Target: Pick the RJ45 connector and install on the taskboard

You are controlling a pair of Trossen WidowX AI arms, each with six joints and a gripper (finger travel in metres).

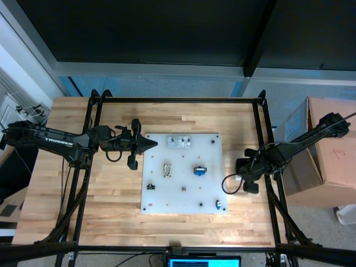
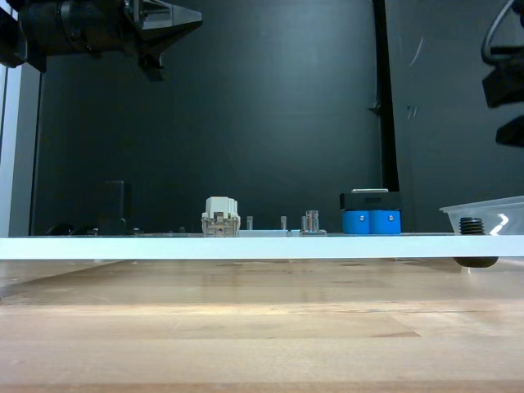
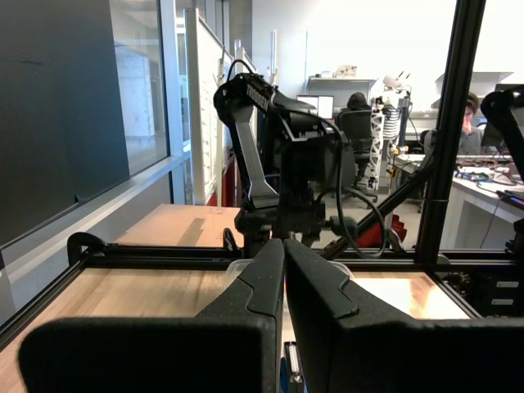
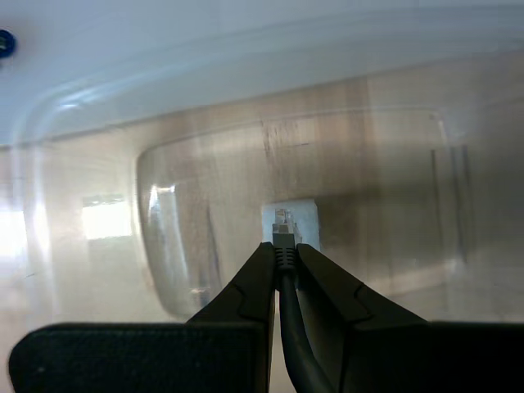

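While the light RJ45 connector (image 4: 283, 221) (clear plug brittle, I judge) sits clamped by its stiffer black boot in the right gripper (image 4: 284, 250) over the clear tray (image 2: 483, 211), mid-right in the high view, the left gripper (image 1: 153, 144) hangs closed and empty at the upper-left edge of the taskboard (image 1: 167, 203).

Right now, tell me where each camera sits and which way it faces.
High: above the near edge, looking down at the taskboard; left gripper at its left edge, right gripper beside its right.
Low: at table height, looking level across the taskboard; left gripper hangs high.
Left wrist: along the shut left gripper toward the right arm.
Right wrist: down into a clear tray, right gripper shut on the RJ45 connector.
Shared: high and low both show the blue block.
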